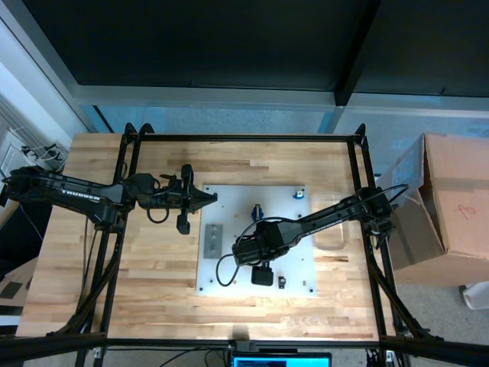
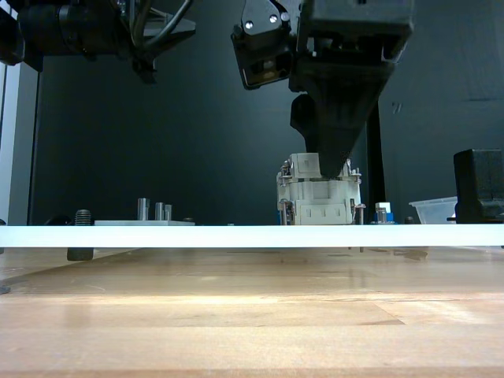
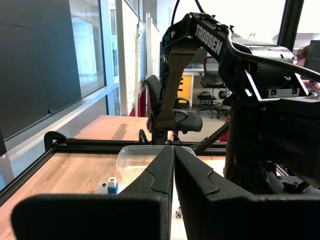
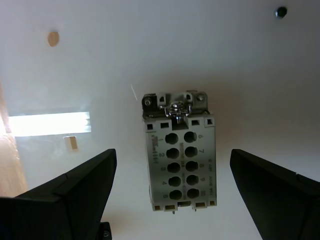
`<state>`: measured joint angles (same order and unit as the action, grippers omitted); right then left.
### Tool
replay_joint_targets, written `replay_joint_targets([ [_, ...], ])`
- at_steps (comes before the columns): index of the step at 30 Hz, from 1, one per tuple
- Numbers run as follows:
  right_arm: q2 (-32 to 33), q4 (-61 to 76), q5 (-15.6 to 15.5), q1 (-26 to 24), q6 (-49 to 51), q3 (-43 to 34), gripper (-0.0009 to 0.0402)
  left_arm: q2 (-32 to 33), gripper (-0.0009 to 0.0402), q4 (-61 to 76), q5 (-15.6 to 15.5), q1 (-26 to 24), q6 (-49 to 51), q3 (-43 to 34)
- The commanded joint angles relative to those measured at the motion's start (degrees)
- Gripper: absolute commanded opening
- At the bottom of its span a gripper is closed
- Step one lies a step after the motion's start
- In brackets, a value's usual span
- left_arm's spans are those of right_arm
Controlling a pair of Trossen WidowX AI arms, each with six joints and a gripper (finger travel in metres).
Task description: Remove the HAN10E connector from the taskboard and place in the container
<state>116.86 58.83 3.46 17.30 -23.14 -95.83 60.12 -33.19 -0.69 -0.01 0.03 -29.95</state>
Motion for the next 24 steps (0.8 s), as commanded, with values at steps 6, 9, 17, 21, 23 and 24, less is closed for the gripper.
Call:
replay_joint_targets([
  [6, -0.04, -1.77, 0.00, -0.04, 0.02, 0.44, 0.0288, 0.00, 0.0000, -0.07, 0.00, 0.02, 0.00, 0.00],
  [9, -0.07, -2.97, 0.00, -0.02, 0.02, 0.44, 0.0268, 0.00, 0.0000, -0.07, 0.00, 0.02, 0.00, 0.00],
  [17, -0.07, -2.91, 0.00, -0.04, 0.02, 0.46, 0.0189, 0.00, 0.0000, -0.07, 0.00, 0.02, 0.00, 0.00],
  [21, -0.07, -2.78, 0.00, -0.04, 0.02, 0.46, 0.0136, 0.00, 0.0000, -0.07, 0.00, 0.02, 0.00, 0.00],
  [23, -0.07, -2.75, 0.00, -0.07, 0.02, 0.44, 0.0109, 0.00, 0.0000, -0.07, 0.00, 0.00, 0.00, 0.00],
  [24, -0.07, -2.75, -0.04, -0.04, 0.04, 0.44, 0.0095, 0.00, 0.0000, -0.07, 0.00, 0.02, 0.00, 0.00],
])
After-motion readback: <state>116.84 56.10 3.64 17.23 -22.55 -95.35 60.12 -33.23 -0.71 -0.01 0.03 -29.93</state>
